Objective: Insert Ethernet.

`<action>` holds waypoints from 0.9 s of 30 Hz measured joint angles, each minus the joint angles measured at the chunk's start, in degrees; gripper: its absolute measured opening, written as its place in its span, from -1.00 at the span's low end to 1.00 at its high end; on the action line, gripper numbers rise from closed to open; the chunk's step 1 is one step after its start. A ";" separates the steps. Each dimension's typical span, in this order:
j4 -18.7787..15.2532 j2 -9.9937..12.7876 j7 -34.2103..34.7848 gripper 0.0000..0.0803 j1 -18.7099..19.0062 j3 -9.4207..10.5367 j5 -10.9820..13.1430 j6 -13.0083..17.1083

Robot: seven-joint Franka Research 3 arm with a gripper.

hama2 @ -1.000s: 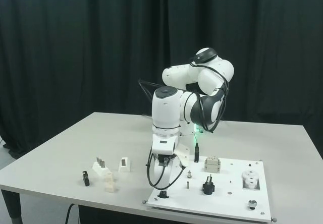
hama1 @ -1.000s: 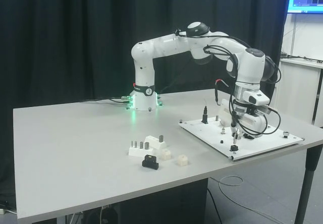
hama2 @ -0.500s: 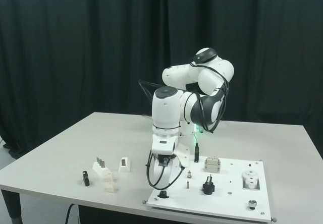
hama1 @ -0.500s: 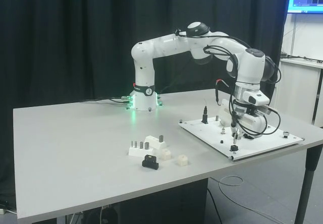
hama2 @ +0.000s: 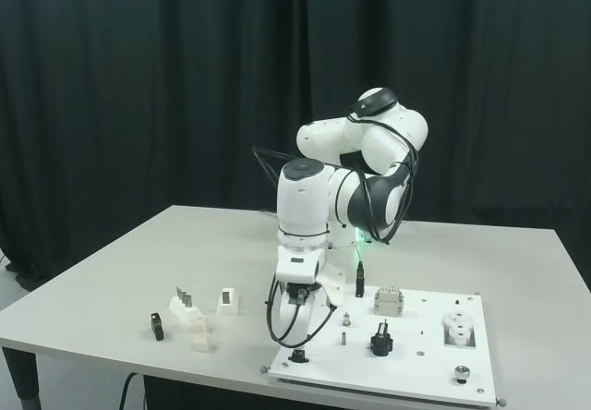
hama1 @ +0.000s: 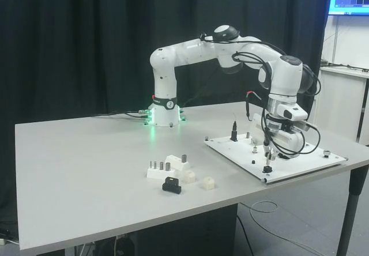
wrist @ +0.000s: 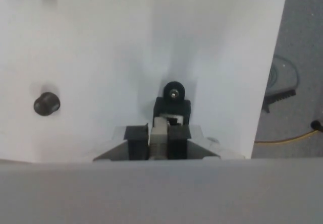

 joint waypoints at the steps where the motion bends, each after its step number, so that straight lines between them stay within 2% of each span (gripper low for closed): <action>1: 0.00 0.01 -0.01 -0.82 -0.01 0.00 0.00 0.05; 27: 0.00 0.29 -1.12 -0.82 -0.18 0.30 0.00 1.10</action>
